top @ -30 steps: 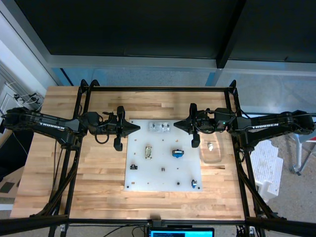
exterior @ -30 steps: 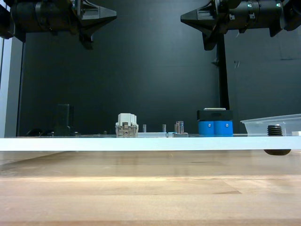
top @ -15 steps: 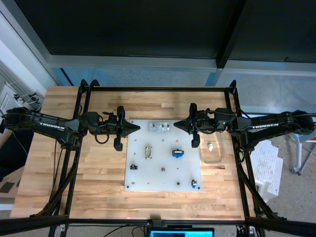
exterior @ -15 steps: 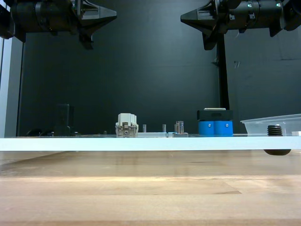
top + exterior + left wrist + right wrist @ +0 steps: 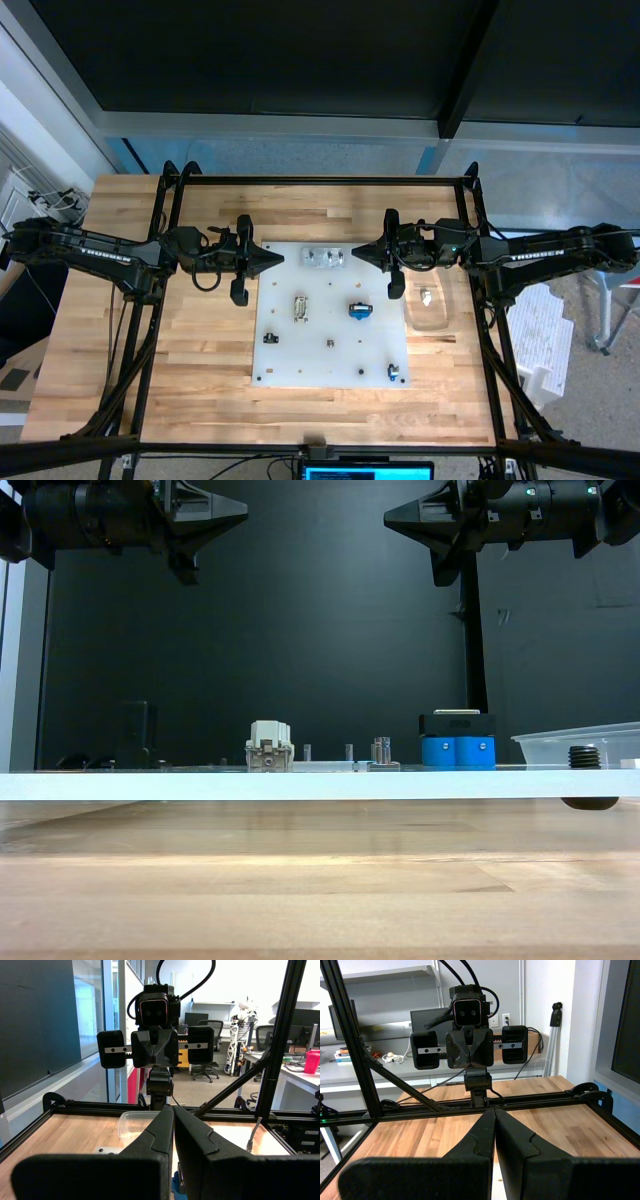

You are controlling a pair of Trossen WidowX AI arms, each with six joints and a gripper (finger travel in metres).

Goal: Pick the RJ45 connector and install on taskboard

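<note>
My left gripper [image 5: 280, 258] hangs shut and empty above the white board's [image 5: 300, 365] far left edge. My right gripper [image 5: 356, 253] hangs shut and empty above the board's far right part, left of the clear tray [image 5: 441, 322]. In both wrist views the fingers [image 5: 160, 1130] [image 5: 482, 1130] meet with nothing between them. A pale shape [image 5: 426, 297] lies in the tray, and no cable shows running off it. The small blue jack [image 5: 394, 374] sits at the board's near right corner with a pale-grey piece on top. I cannot tell where the connector is.
A grey-white socket [image 5: 300, 308], a blue block [image 5: 359, 310] and small dark fittings [image 5: 270, 338] stand on the board. The black frame [image 5: 320, 181] rings the wooden table. In the low view both arms [image 5: 130, 510] [image 5: 520, 510] hang high above the board.
</note>
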